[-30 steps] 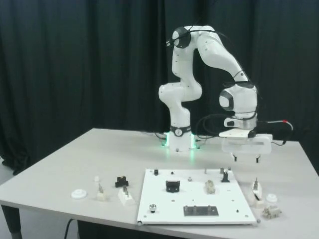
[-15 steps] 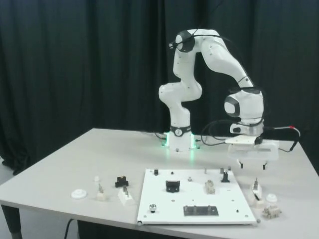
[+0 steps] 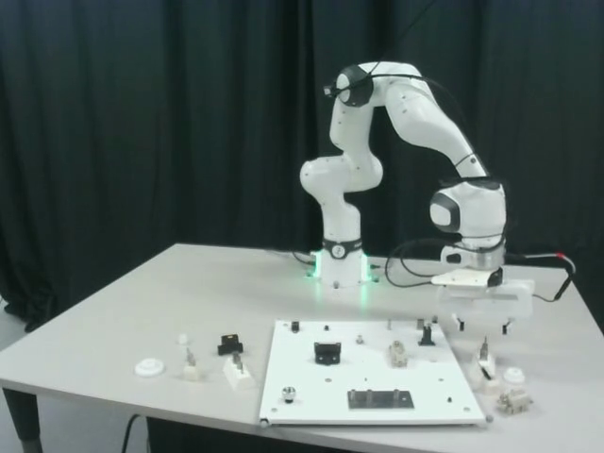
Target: Pick round peg 1.
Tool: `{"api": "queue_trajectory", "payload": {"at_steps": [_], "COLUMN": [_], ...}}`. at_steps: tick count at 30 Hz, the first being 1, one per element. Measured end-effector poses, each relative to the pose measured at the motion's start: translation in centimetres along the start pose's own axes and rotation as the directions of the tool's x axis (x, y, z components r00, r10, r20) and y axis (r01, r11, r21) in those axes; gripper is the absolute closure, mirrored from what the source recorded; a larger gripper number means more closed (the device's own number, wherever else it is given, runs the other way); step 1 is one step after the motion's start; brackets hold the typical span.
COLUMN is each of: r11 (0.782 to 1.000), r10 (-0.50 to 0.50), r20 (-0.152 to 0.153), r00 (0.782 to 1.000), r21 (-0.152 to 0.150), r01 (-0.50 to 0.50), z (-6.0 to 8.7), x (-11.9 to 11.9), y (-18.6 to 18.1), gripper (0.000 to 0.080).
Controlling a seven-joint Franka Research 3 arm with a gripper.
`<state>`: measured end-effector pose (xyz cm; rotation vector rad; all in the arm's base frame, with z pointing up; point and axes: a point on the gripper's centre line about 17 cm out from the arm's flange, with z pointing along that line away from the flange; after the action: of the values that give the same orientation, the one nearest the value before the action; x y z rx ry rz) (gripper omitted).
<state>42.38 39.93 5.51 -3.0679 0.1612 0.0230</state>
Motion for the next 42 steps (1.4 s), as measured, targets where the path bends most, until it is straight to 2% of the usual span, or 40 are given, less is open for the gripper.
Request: {"api": "queue_trajectory", "payload": {"at_steps": [18,37,38,42], "r11": [1.000,0.999,0.999,0.999], "r10": [-0.012,-0.016,-0.015,-0.013], "r20": [0.024,0.023,0.022,0.019], "r00": [1.000,1.000,1.000,1.000], "r21": [-0.029,-0.046,-0.047,-0.048], "r01": [0.013,0.017,0.016,0.014], "z": [1.3,2.3,2.3,2.3], "x": [-0.7,-0.4,-0.3,-0.1], "y": [-0.4,-0.1,-0.1,0.0], "gripper": [0.0003,0.0003,0.0256,0.0256]}}
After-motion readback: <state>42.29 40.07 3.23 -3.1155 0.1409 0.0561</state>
